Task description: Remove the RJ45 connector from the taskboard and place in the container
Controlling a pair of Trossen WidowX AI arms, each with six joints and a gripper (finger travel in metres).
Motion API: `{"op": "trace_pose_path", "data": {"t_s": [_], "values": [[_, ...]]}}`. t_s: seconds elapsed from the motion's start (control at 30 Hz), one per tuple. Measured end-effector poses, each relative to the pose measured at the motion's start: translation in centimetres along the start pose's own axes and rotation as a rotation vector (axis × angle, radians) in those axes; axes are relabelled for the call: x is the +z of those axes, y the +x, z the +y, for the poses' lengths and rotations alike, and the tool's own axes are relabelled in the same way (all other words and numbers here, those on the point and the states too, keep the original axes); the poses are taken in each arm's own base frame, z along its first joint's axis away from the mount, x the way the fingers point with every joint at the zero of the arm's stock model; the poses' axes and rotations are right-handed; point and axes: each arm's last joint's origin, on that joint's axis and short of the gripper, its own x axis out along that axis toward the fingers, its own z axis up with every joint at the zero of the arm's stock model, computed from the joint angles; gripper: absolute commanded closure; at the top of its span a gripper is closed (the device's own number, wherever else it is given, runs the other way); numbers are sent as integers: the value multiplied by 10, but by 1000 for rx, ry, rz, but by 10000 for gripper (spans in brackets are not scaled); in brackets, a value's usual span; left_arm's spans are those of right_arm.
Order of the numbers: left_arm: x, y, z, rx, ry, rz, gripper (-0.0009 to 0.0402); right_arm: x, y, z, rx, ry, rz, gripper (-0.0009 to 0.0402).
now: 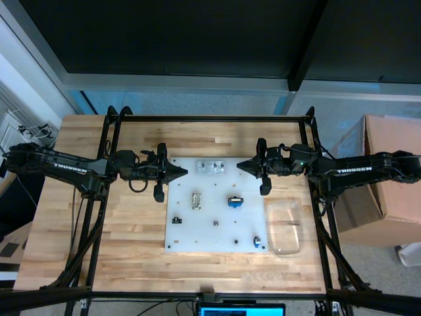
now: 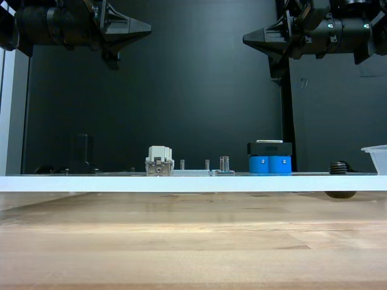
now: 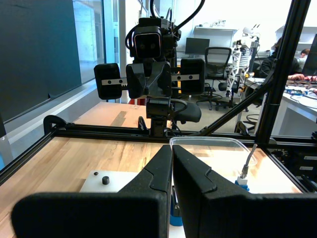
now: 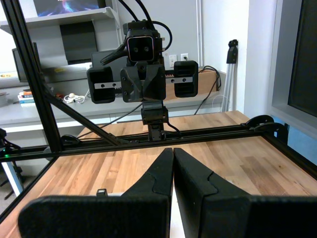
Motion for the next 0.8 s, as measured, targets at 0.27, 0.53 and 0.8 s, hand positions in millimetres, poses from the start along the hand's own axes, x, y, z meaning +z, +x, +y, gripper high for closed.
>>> {"op": "trace_pose_path", "data": {"t_s": [0.27,0.53,0.8], "values": [[0,0,0,0,0,0,393,0,0,0,0,0,0,393],[0,0,0,0,0,0,393,0,0,0,0,0,0,393],[0,0,0,0,0,0,393,-1,0,1,35,7,9,394]]}}
